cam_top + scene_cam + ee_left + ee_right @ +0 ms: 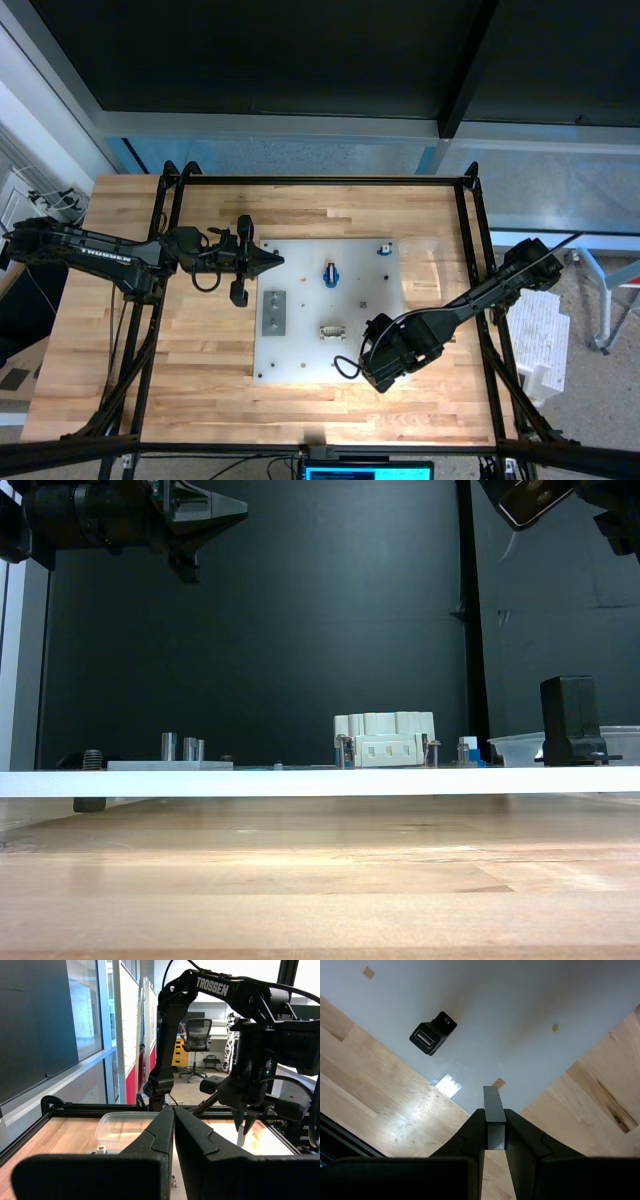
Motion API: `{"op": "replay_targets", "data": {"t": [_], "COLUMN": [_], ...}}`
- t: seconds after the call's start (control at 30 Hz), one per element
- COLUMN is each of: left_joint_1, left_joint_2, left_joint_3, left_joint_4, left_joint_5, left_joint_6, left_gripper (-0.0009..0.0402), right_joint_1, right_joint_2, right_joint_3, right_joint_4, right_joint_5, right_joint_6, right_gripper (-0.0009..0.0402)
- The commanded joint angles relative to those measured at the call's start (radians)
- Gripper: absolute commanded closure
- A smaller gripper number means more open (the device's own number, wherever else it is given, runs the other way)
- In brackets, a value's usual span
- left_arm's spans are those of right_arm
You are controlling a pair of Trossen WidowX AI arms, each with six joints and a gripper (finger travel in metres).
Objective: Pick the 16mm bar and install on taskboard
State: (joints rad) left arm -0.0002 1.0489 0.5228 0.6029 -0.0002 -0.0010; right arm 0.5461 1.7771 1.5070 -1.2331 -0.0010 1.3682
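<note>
The 16mm bar is a short dark grey bar, held upright between my right gripper's fingers, which are shut on it. That gripper hangs above the near right corner of the taskboard, a white square plate. On the plate sit a grey metal block, a small blue part and a white connector. My left gripper is shut and empty, raised over the board's far left edge. In the left wrist view the bar hangs below the right gripper.
A black USB connector stands on the board near the right gripper, also seen as a black block. A clear plastic tub sits beyond the board's right side. A black frame rings the wooden table.
</note>
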Motion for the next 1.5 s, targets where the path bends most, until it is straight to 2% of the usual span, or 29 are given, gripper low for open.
{"op": "replay_targets", "data": {"t": [0.03,0.17,0.37,0.43,0.6,0.93,1.0,1.1,1.23,1.5], "left_joint_1": [0.0,0.0,0.0,0.0,0.0,0.0,0.0,0.0,0.0,0.0], "left_joint_2": [0.0,0.0,0.0,0.0,0.0,0.0,0.0,0.0,0.0,0.0], "left_joint_3": [0.0,0.0,0.0,0.0,0.0,0.0,0.0,0.0,0.0,0.0], "left_joint_4": [0.0,0.0,0.0,0.0,0.0,0.0,0.0,0.0,0.0,0.0], "left_joint_5": [0.0,0.0,0.0,0.0,0.0,0.0,0.0,0.0,0.0,0.0], "left_joint_6": [0.0,0.0,0.0,0.0,0.0,0.0,0.0,0.0,0.0,0.0], "left_gripper": [0.0393,0.0393,0.0393,0.0393,0.0393,0.0393,0.0393,0.0393,0.0393,0.0393], "right_joint_1": [0.001,0.002,0.005,0.005,0.007,0.008,0.008,0.008,0.011,0.039], "right_joint_2": [0.0,0.0,0.0,0.0,0.0,0.0,0.0,0.0,0.0,0.0], "right_joint_3": [-0.001,-0.001,-0.003,-0.005,-0.016,-0.018,-0.018,-0.018,-0.019,-0.029], "right_joint_4": [-0.003,-0.004,-0.018,-0.012,0.005,0.005,0.005,0.006,0.006,0.015], "right_joint_5": [0.0,0.0,0.0,0.003,0.008,0.006,0.005,0.005,0.008,0.009], "right_joint_6": [0.016,0.004,-0.267,-0.422,-0.917,-1.627,-1.741,-1.879,-1.995,-2.131], "right_gripper": [0.0393,0.0393,0.0393,0.0393,0.0393,0.0393,0.0393,0.0393,0.0393,0.0393]}}
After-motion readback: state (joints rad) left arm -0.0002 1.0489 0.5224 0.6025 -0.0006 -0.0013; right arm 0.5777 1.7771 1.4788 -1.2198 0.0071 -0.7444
